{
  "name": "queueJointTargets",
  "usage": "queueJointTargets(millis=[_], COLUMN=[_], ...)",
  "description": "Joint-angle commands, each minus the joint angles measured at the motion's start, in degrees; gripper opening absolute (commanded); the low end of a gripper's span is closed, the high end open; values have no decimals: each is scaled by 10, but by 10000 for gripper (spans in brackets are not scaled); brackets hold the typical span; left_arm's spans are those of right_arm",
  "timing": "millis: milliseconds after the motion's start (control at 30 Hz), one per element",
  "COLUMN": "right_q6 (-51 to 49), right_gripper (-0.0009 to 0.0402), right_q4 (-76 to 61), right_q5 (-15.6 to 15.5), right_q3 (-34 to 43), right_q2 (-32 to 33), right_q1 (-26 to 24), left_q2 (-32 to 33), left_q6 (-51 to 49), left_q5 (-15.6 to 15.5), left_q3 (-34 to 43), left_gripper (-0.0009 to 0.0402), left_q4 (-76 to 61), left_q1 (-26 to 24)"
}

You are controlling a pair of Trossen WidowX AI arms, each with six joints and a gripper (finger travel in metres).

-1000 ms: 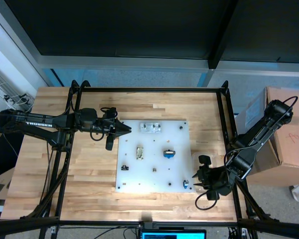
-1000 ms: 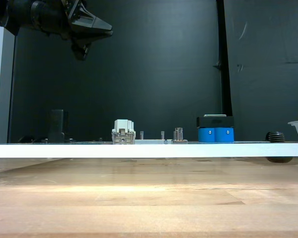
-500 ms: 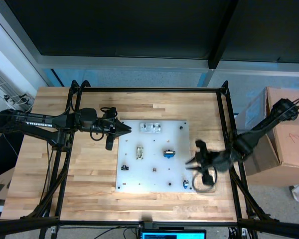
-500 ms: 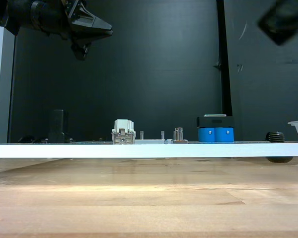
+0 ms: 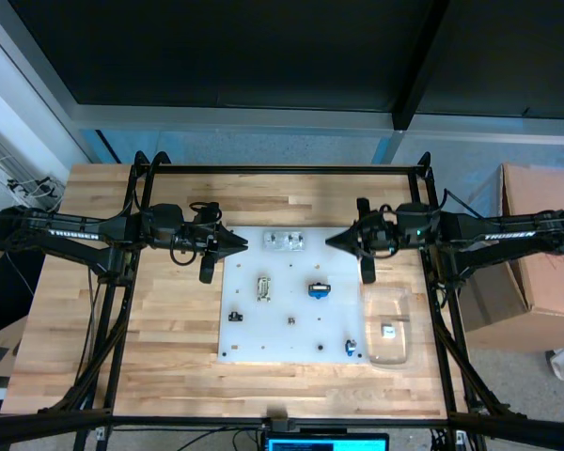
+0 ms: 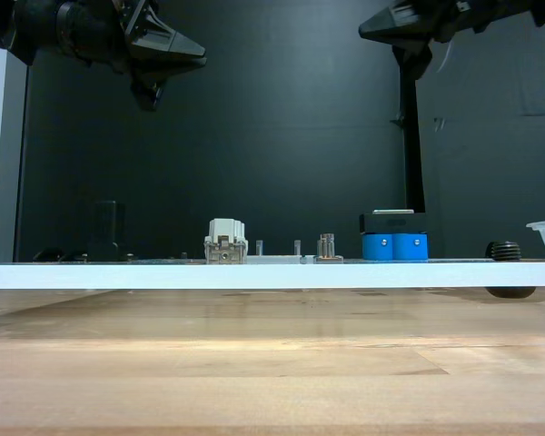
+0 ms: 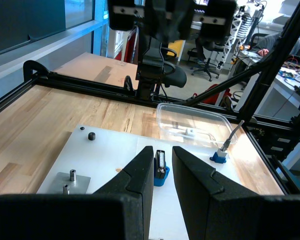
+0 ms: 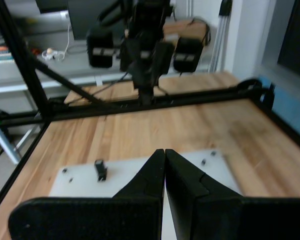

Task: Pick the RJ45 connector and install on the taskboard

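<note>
The RJ45 connector (image 7: 225, 147) stands upright in the blue jack (image 7: 218, 158) at the near right corner of the white board (image 5: 263, 338), its grey cable rising free. Seating depth cannot be confirmed. The right claw (image 5: 331, 241), beside the jack one second ago, is now raised over the board's far right edge, closed on nothing. The clear tray (image 5: 387, 299), now uncovered, holds only the white block (image 5: 388, 330). The left claw (image 5: 242, 246) hovers over the far left edge, slightly parted and empty. Insertion appears done; latch engagement remains to be verified.
</note>
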Motion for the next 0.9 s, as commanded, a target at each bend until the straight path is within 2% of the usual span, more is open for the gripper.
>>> queueJointTargets(millis=[33, 300, 533, 600, 700, 833, 900], right_q6=[-10, -22, -6, -15, -26, -24, -20], right_gripper=[0, 0, 0, 0, 0, 0, 0], right_q4=[23, 46, 37, 45, 104, 191, 212], right_q5=[-5, -20, -15, -6, -5, -23, -32], right_q3=[0, 0, 0, 0, -17, -52, -66], right_q2=[1, 3, 5, 5, 5, 5, 5], right_q1=[-31, -40, -40, -40, -40, -40, -40], left_q2=[0, 0, 0, -2, -20, -47, -57], left_q6=[29, 27, 28, 31, 60, 80, 83], left_q5=[-4, -4, -2, -2, 0, -23, -24], left_q3=[0, 0, 0, 2, 1, 0, -4], left_gripper=[49, 49, 48, 36, -5, -2, -1], left_q4=[-2, 2, 11, 24, 42, 50, 50], left_q1=[1, 1, 1, 2, -5, -12, -12])
